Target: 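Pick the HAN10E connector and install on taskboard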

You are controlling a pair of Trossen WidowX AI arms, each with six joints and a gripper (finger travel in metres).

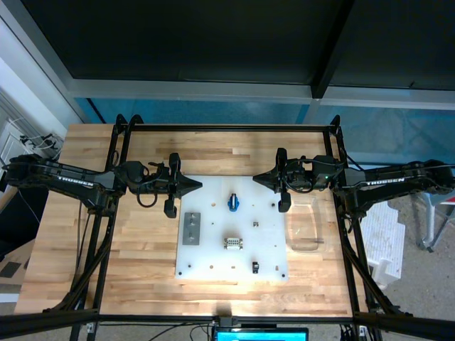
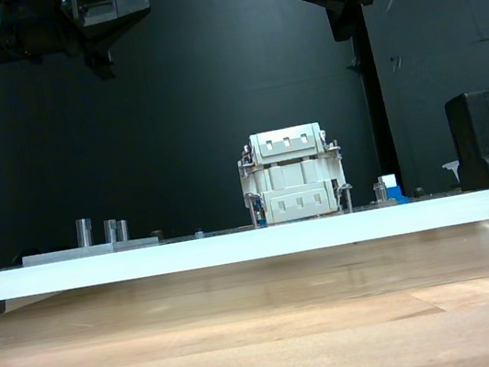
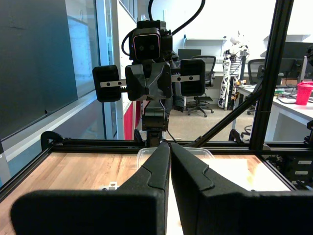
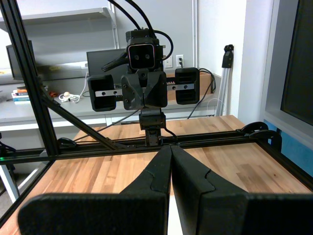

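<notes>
Reads TROSSEN in white along the black left arm [image 1: 71, 181]. Ends in the left gripper [image 1: 197, 185], raised above the far left edge of the taskboard [image 1: 213, 264]: tapered black fingers [image 3: 157, 169] pressed together, gripping nothing. On the white square plastic plate: flat grey metal block [image 1: 192, 229] with 2 holes, small blue part [image 1: 234, 202]. Near the plate's middle, upright on it: HAN10E connector [image 1: 232, 244], beige-grey, rectangular, silvery ends, touched by neither claw. Right gripper [image 1: 257, 177] raised above the far edge, fingers shut tight, empty. Just beside the plate's right edge: clear plastic tray [image 1: 306, 229]. Reads TROSSEN on the right arm [image 1: 387, 179] too.
</notes>
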